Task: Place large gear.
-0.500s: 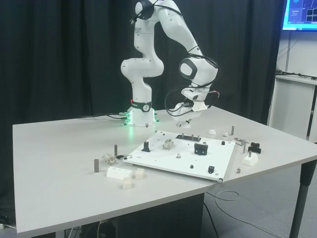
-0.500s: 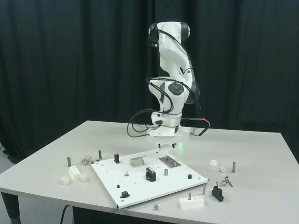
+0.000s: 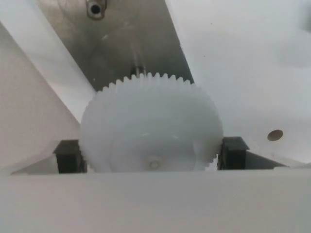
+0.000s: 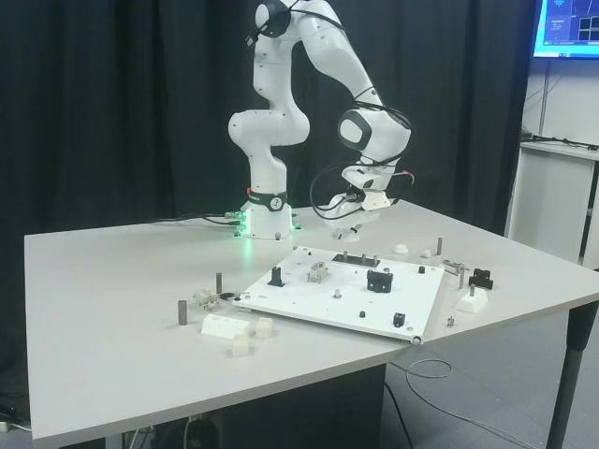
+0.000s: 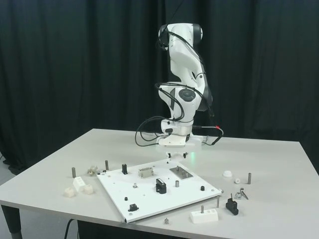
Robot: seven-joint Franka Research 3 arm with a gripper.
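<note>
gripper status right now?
Gripper: closed on the large gear, held above the grey plate.

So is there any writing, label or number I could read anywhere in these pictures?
None can be read.
Screen, top corner of the first room view: some light marks, too small to read.
Arm, gear and board: no lettering shows.

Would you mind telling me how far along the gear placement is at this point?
Done: the pincer is shut on the large white gear, its black fingers on either side. In hand: it hangs above the grey metal plate on the white board. Left: lowering the gear onto the plate and letting go.
</note>
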